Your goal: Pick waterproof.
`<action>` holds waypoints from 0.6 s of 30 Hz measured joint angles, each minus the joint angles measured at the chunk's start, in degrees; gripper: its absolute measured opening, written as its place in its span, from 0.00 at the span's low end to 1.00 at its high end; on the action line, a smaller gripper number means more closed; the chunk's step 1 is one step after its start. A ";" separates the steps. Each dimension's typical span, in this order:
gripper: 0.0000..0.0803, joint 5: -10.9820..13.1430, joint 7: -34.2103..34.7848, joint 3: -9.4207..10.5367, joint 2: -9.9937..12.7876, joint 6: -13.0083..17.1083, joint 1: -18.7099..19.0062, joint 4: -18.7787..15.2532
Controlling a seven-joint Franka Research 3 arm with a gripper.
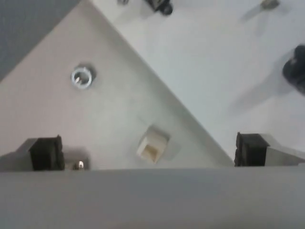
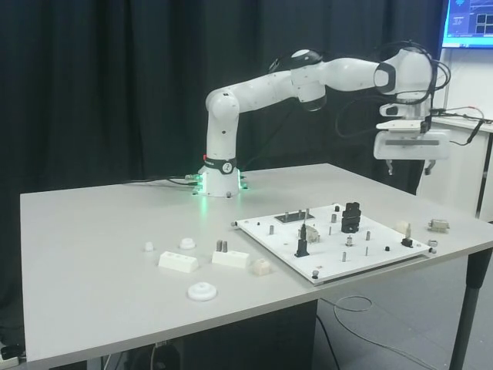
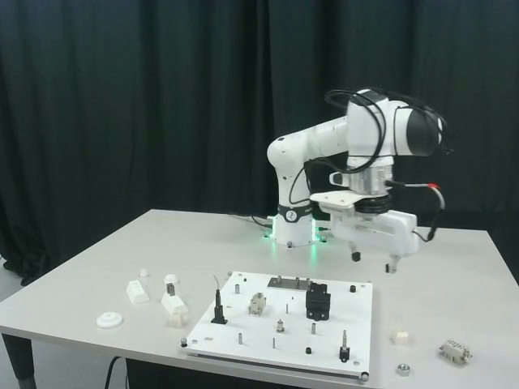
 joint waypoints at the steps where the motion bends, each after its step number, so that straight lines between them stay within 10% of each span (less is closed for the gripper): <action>1: 1.00 -0.01 0.05 0.15 0.00 -0.13 0.17 0.22; 18: 1.00 -1.00 8.50 7.31 0.19 6.09 2.05 2.42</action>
